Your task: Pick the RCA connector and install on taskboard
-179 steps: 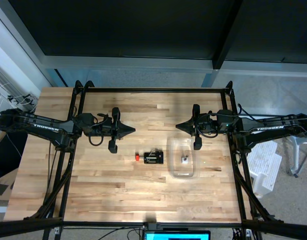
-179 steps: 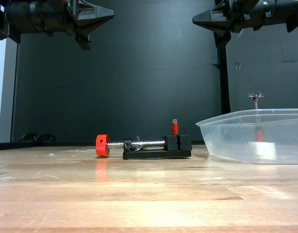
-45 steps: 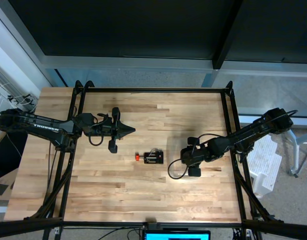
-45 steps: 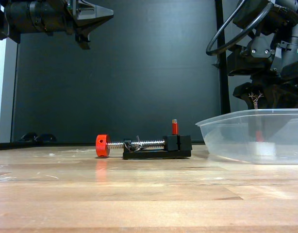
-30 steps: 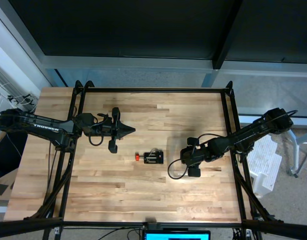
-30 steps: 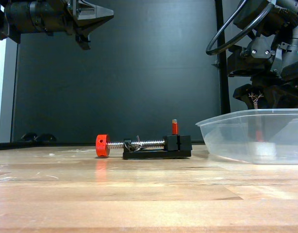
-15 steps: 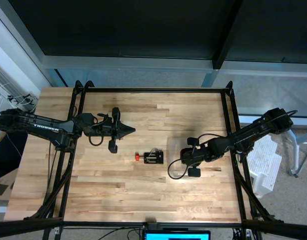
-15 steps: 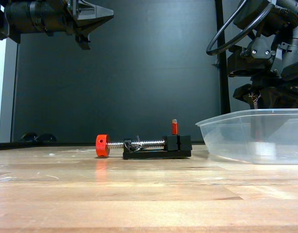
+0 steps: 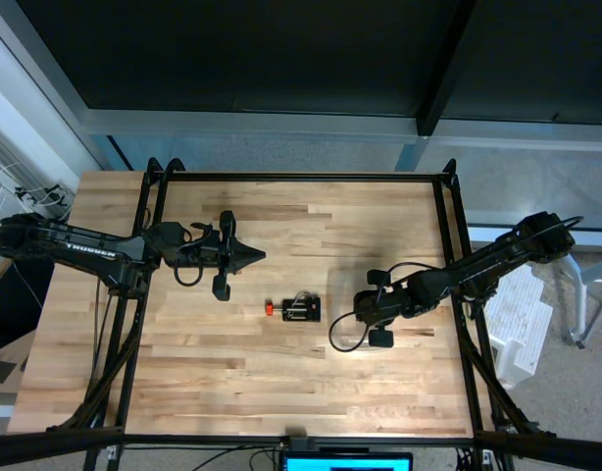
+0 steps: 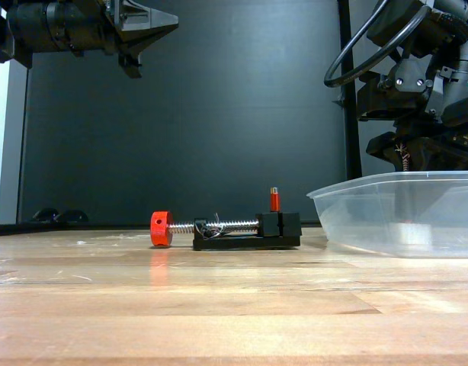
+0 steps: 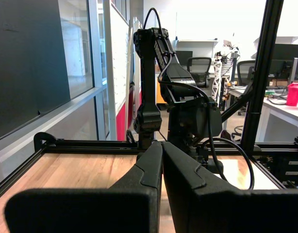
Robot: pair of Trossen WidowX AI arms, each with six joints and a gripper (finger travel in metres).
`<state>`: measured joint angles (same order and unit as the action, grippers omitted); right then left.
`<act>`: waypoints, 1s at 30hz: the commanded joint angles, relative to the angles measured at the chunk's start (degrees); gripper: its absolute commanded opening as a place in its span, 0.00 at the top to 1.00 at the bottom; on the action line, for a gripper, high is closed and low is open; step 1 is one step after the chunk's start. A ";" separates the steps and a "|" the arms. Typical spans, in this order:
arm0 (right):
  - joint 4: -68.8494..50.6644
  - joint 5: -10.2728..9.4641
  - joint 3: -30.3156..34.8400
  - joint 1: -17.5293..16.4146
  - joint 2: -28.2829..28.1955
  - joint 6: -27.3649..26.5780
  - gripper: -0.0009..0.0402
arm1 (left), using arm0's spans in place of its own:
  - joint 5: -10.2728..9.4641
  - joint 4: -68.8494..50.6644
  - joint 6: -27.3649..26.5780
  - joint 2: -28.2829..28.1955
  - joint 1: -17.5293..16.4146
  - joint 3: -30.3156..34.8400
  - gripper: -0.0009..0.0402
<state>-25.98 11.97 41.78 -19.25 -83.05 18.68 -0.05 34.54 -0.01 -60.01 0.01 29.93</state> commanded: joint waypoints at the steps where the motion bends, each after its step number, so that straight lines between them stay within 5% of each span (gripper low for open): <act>1: -0.09 -0.02 0.09 -0.02 0.15 -0.09 0.96 | 0.02 0.00 0.02 0.00 0.00 0.02 0.98; 30: -19.45 -0.07 13.62 0.02 7.21 -0.35 0.96 | 0.02 0.00 0.02 0.00 0.00 0.02 0.98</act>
<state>-45.36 11.90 55.35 -19.22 -75.79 18.31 -0.03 34.52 -0.01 -60.01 0.01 29.95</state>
